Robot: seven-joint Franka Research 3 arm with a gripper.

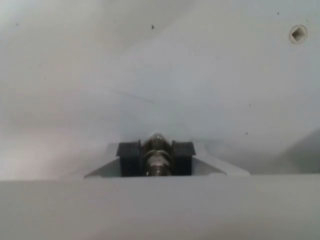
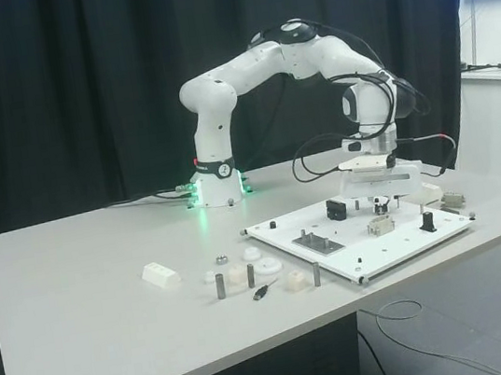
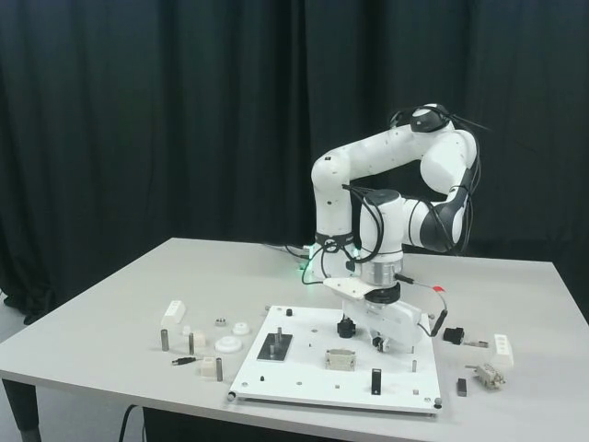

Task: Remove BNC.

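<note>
At the lower centre of the wrist view the claw (image 1: 157, 161) is pinching its black pads tight on the BNC connector (image 1: 157, 159), a small, rigid, slick metal barrel best held across its knurled collar.

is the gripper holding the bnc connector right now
Yes, in the wrist view the black fingers sit closed on either side of the metal connector.
</note>
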